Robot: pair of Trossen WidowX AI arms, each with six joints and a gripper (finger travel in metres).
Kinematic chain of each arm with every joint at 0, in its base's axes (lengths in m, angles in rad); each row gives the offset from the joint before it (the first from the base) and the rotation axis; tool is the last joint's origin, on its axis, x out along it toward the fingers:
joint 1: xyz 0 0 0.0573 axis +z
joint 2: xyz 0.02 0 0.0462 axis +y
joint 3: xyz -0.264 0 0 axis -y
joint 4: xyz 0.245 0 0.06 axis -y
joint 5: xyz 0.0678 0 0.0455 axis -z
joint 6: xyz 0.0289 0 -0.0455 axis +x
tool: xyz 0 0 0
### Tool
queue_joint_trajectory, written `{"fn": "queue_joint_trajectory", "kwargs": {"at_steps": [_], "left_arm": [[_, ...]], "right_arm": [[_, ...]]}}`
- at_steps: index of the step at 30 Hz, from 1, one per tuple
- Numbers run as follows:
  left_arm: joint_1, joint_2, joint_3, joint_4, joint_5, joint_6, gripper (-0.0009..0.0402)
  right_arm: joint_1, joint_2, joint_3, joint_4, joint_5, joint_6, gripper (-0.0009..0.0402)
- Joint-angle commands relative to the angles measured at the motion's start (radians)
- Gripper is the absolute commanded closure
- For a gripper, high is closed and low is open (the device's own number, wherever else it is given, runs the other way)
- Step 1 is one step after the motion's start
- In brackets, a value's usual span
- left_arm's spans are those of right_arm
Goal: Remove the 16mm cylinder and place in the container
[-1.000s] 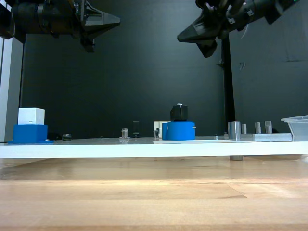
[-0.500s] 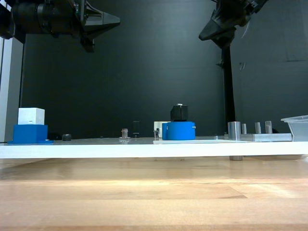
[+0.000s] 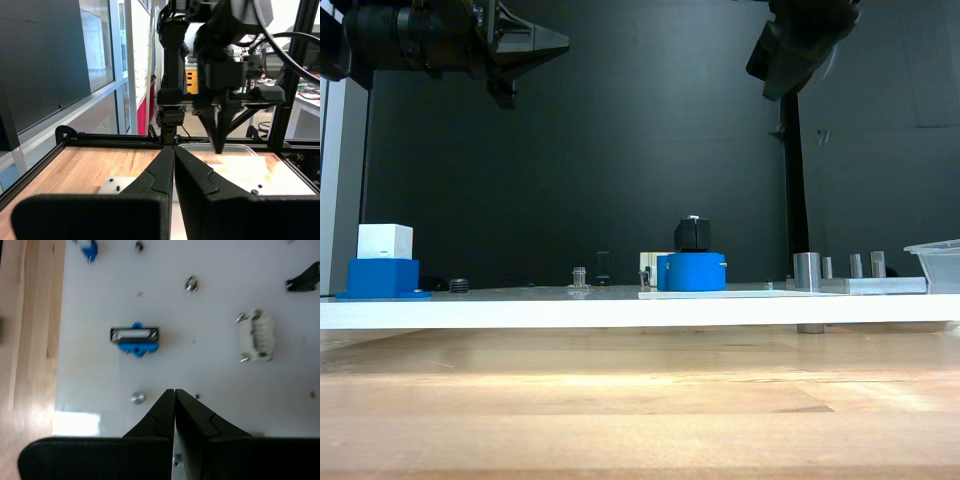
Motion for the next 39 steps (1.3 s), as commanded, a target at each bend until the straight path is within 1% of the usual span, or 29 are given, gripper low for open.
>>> {"fn": "queue_joint_trajectory", "kwargs": {"at_steps": [1, 6, 10, 16, 26, 29, 39], "left_arm": [[0.0, 0.0, 0.0, 0.0, 0.0, 0.0, 0.0393], [0.0, 0.0, 0.0, 0.0, 0.0, 0.0, 0.0393], [0.0, 0.0, 0.0, 0.0, 0.0, 0.0, 0.0393], [0.0, 0.0, 0.0, 0.0, 0.0, 0.0, 0.0393], [0.0, 0.0, 0.0, 0.0, 0.0, 0.0, 0.0393], [0.0, 0.0, 0.0, 0.001, 0.0, 0.0, 0.0393], [0.0, 0.0, 0.0, 0.0, 0.0, 0.0, 0.0393]], "right_arm": [[0.011, 0.064, 0.071, -0.093, 0.0, 0.004, 0.039], [0.019, 0.16, 0.166, -0.192, 0.003, 0.004, 0.036], [0.022, 0.207, 0.198, -0.208, 0.003, 0.002, 0.0329], [0.031, 0.243, 0.199, -0.21, 0.003, 0.004, 0.0296], [0.032, 0.296, 0.188, -0.205, 0.003, 0.009, 0.0271], [0.032, 0.303, 0.185, -0.203, 0.018, 0.027, 0.026], [0.038, 0.341, 0.183, -0.197, 0.018, 0.027, 0.021]]}}
